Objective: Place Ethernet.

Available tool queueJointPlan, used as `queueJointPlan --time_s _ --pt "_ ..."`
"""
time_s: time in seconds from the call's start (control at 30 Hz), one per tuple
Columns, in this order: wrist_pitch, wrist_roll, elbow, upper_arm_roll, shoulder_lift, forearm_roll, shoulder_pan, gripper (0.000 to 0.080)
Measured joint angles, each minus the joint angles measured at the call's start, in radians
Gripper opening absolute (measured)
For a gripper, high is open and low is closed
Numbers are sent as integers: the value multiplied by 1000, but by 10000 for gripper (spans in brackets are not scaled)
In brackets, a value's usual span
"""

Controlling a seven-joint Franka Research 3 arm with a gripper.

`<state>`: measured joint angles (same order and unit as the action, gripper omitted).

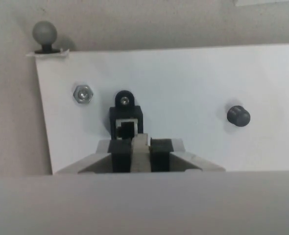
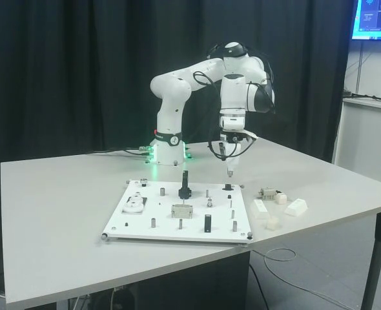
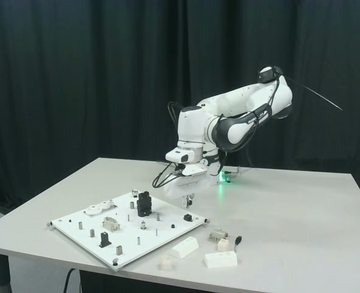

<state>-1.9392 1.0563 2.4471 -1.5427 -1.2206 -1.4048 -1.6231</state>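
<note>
Holding Ethernet plug [image 1: 139, 147] upright above board [image 1: 183, 88].

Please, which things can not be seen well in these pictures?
- Wrist view: the gripper holds a plug; its front end is hidden by the fingers.
- Wrist view: the black socket inside is too dark.
- Room views: small parts on the white board are too small to identify.
</note>
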Motion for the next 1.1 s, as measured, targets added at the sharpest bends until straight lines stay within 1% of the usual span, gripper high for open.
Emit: queueJointPlan --time_s 0.63,0.83,1.1 --pt "3 0 -7 0 0 1 -2 77" --pt "16 -1 -27 0 0 -6 -14 77" --pt "24 -28 -73 5 0 -25 -36 77"
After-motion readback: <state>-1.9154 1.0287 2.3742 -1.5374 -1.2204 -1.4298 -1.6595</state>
